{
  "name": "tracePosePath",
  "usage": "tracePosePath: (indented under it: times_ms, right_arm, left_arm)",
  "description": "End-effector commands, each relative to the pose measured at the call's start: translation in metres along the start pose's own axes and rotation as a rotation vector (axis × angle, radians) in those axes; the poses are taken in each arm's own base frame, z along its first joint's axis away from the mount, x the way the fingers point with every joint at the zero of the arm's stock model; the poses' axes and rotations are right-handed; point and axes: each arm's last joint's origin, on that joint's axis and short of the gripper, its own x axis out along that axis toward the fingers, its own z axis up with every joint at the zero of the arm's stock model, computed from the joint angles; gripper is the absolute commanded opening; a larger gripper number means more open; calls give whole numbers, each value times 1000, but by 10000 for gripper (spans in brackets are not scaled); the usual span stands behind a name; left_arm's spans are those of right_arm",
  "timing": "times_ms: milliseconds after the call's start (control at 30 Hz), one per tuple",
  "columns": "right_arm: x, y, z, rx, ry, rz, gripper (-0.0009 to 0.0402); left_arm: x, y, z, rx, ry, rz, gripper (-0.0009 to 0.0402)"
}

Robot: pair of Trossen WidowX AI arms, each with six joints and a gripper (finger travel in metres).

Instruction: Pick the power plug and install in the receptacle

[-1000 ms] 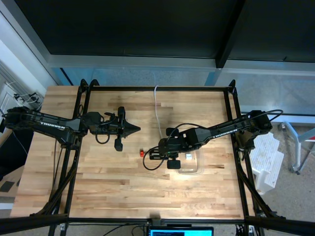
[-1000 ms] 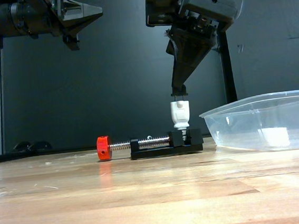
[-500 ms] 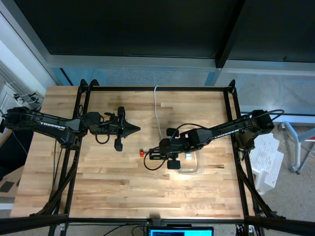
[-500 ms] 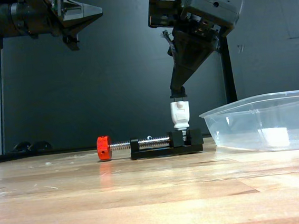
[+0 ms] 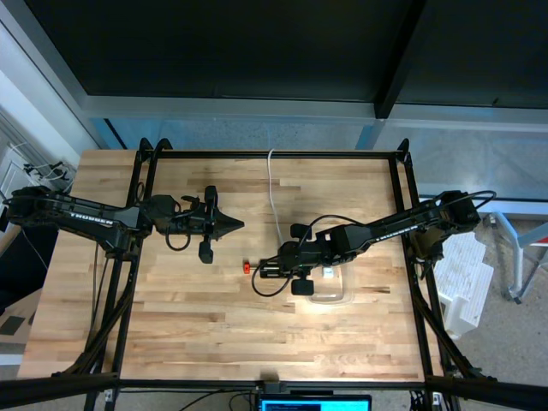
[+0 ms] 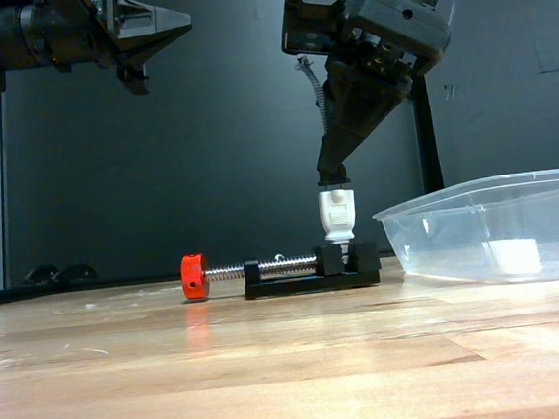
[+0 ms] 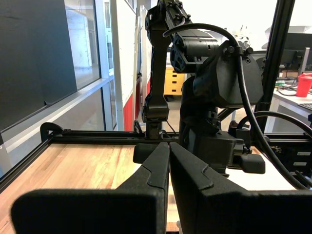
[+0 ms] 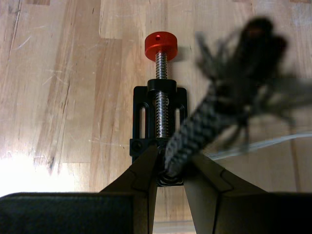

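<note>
One tiny black plug [image 6: 334, 178], likely light and rigid, clamped in right gripper [image 6: 334, 167] fingers [image 8: 141, 176] atop the receptacle [image 6: 338, 216]; best pinched by flat sides. Left gripper [image 6: 182, 21] parked high, fingers together.

grippers: two, left gripper [image 5: 238, 225] and right gripper [image 6: 334, 170] | power plug [image 6: 334, 178]: one | receptacle [image 6: 338, 216]: one, with one red knob [image 6: 194, 277] and one white cable [image 5: 274, 193] | clear tray [image 6: 451, 238]: one | whitish cube [image 6: 514, 256]: one | table [image 5: 171, 325]: one

A robotics lab: metal-framed wooden table [image 5: 171, 300], glass partitions [image 7: 85, 53].
</note>
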Motion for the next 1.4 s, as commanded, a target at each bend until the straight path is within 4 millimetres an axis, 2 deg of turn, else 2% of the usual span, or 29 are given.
tracePosePath:
  times_ms: [33, 633, 1400]
  right_arm:
    - [4, 0, -5, -6, 31, -2, 0]
    - [4, -3, -4, 2, 11, -3, 5]
    - [-17, -3, 4, 7, -43, 8, 133]
  left_arm:
    - [0, 0, 0, 0, -1, 0, 0]
    - [0, 0, 0, 0, -1, 0, 0]
    - [0, 0, 0, 0, -1, 0, 0]
